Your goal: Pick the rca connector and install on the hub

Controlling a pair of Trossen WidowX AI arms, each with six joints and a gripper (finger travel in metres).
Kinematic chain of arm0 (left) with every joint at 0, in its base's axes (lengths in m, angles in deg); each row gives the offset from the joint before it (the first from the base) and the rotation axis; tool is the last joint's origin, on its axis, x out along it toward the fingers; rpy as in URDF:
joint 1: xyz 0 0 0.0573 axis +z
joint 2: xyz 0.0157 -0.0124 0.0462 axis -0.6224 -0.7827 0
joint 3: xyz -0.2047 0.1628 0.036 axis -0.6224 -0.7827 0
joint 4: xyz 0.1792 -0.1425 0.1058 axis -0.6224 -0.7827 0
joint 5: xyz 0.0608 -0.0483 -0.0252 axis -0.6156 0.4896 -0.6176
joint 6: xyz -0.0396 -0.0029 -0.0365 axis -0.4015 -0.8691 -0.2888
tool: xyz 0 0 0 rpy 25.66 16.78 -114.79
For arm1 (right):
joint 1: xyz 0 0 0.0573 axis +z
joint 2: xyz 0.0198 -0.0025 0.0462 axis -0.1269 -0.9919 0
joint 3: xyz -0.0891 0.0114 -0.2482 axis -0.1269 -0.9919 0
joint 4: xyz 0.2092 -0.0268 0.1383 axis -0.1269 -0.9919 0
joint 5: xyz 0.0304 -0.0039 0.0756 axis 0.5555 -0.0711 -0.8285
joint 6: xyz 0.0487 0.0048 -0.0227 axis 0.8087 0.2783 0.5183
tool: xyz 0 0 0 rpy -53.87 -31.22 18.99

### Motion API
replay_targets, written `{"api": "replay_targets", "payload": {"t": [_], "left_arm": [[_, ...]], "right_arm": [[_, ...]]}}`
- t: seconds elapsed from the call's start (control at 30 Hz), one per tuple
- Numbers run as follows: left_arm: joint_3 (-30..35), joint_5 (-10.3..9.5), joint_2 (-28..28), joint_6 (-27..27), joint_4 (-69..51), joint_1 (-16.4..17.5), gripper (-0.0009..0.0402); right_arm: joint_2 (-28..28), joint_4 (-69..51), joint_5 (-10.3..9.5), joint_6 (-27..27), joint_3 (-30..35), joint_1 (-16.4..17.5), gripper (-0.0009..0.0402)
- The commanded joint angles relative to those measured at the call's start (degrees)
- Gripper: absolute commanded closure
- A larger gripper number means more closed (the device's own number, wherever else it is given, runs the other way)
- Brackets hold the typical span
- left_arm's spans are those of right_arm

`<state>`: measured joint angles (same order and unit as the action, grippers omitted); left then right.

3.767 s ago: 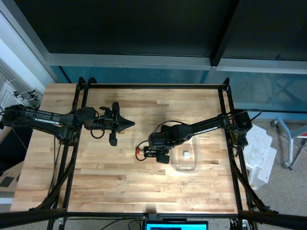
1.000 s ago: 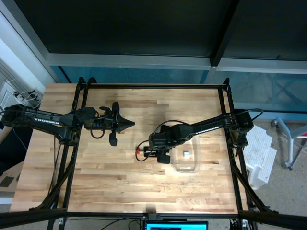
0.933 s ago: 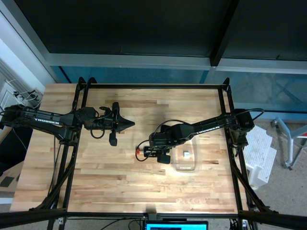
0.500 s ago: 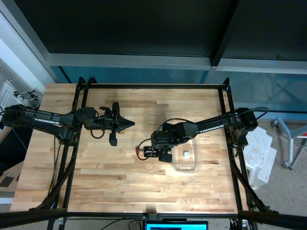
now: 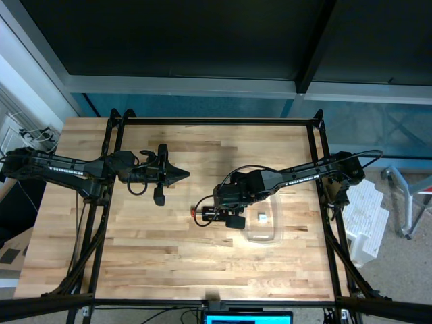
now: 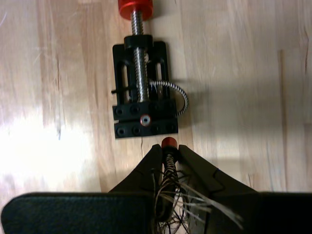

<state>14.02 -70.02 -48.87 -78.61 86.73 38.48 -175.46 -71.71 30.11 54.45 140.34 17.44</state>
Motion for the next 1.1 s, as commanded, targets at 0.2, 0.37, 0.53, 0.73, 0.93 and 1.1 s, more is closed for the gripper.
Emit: {"api": "replay_targets", "payload": {"t": [0.2, 0.37, 0.53, 0.73, 0.93, 1.1], "left_arm": [[0.0, 0.0, 0.0, 0.0, 0.0, 0.0, 0.0393], [0.0, 0.0, 0.0, 0.0, 0.0, 0.0, 0.0393], [0.0, 0.0, 0.0, 0.0, 0.0, 0.0, 0.0393], [0.0, 0.0, 0.0, 0.0, 0.0, 0.0, 0.0393], [0.0, 0.0, 0.0, 0.0, 0.0, 0.0, 0.0393], [0.0, 0.0, 0.0, 0.0, 0.0, 0.0, 0.0393]], "right_arm": [[-3.1, -4.6, -0.39, 0.0, 4.9, 0.6, 0.0393], [-5.7, -4.8, -2.08, -0.6, 7.3, 0.7, 0.0393], [-7.5, -4.6, -1.9, -0.8, 7.9, 0.8, 0.0393], [-7.6, -3.0, -1.86, -0.9, 7.3, 0.7, 0.0393], [-7.6, -1.9, -1.86, -1.1, 6.2, 0.7, 0.0393], [-7.6, -1.6, -1.75, -1.1, 6.0, 0.6, 0.0393]]}}
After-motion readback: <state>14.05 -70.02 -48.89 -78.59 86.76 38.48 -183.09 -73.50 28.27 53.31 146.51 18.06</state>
